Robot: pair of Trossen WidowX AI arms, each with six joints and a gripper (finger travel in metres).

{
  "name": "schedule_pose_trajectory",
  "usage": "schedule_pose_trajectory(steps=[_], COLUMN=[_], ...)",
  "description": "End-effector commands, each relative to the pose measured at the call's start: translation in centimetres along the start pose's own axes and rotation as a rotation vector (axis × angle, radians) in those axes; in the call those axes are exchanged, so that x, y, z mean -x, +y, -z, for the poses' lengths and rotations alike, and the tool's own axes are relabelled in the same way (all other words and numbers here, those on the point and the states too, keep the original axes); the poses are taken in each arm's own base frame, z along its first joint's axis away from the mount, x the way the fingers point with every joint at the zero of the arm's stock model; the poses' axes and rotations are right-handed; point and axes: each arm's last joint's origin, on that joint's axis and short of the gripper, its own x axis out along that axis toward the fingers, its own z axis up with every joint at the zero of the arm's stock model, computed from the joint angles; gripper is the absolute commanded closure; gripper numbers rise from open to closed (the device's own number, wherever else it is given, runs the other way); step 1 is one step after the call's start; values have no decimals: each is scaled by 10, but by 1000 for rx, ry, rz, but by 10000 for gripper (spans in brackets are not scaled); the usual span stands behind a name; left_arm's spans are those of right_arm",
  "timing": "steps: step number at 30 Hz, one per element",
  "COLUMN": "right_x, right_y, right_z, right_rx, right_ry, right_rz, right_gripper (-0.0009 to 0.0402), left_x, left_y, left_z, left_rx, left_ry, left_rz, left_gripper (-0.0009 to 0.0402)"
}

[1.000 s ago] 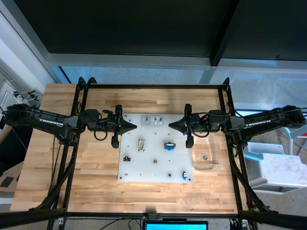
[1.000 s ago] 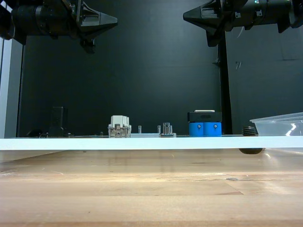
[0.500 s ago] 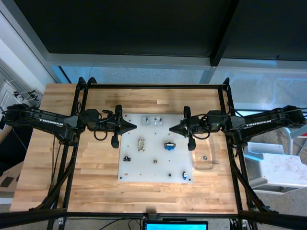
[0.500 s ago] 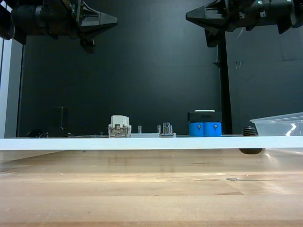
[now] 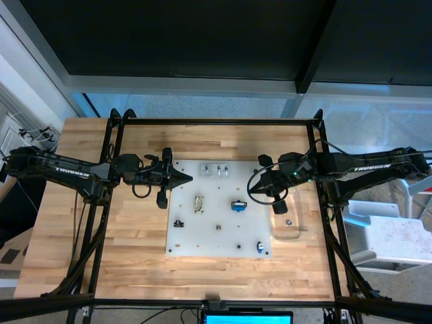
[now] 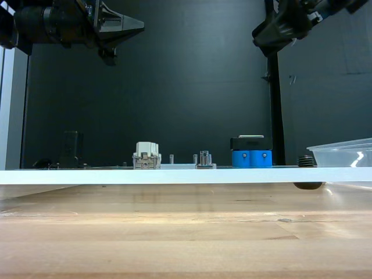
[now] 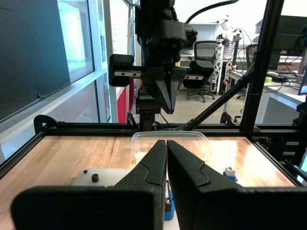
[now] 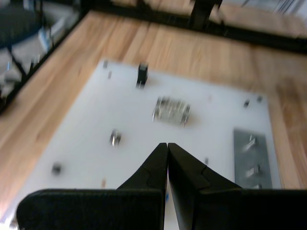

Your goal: Pick the M12 fastener and fasten on the M12 threads

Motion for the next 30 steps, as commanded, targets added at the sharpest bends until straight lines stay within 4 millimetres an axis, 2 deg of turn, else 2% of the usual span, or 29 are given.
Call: schedule_pose_trajectory(steps=[1,6,17,30], right_x=[3,5,15,25], right_y=[1,3,15,44], right_z=[-1,0,13,24], right_rx=[56,122,309,718], right_ry=[134,309,559,660], right_rz=[-36,-96,-245,-456], right_gripper=[393,393,393,393], left_x=[0,0,0,0], left_y=[0,0,0,0], left_z=[0,0,0,0], left_rx=[0,0,0,0], left_ry=[0,0,0,0], left_rz=[0,0,0,0], left_gripper=[393,393,393,393])
